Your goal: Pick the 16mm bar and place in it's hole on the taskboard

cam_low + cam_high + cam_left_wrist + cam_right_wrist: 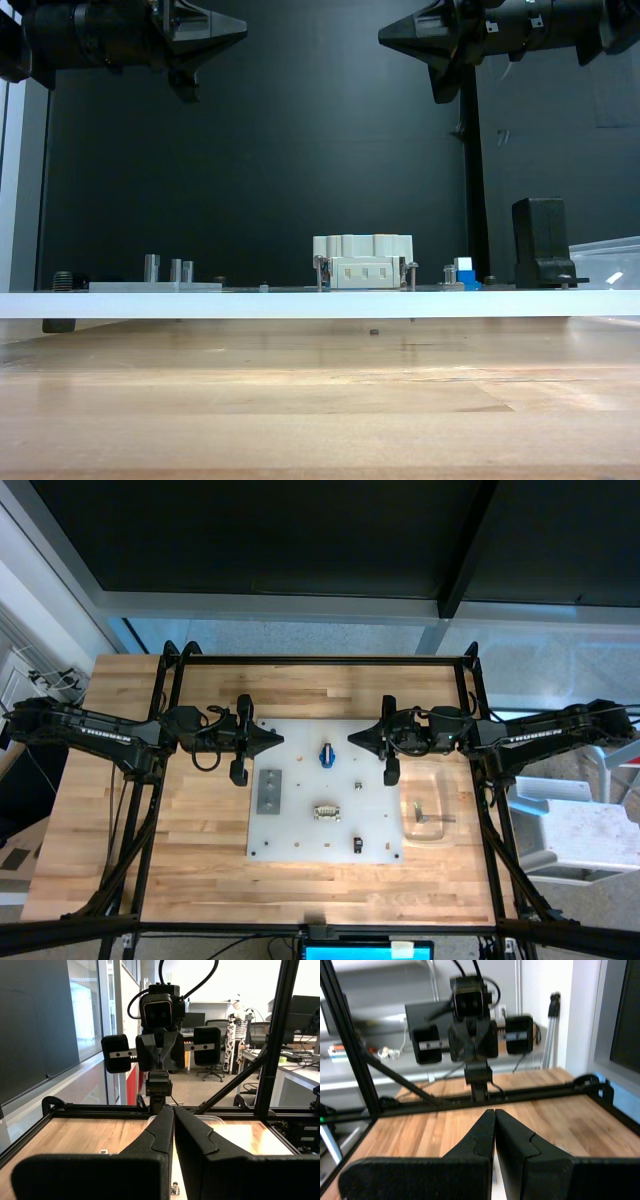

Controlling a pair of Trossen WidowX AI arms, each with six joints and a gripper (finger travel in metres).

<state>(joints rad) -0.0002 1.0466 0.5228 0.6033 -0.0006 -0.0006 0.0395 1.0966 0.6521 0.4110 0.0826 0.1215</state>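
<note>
High: left gripper (pixel 278 738) and right gripper (pixel 353 738) hang nose to nose over the far part of the white taskboard (pixel 300 832), both closed, empty. Small metal pieces (pixel 418 808) lie loose in the clear tray (pixel 452 792) beside the board; the 16mm bar is probably one of them, can't tell which. Low: both grippers sit well above the board; short pegs (pixel 151 268) stand in the grey block (pixel 155 286). Wrist views: each pair of fingers is pressed tip to tip, nothing between. Risks: descending closed would shove the bar away, the tray wall could foul the fingers, and a tilted grasp would jam at the hole.
</note>
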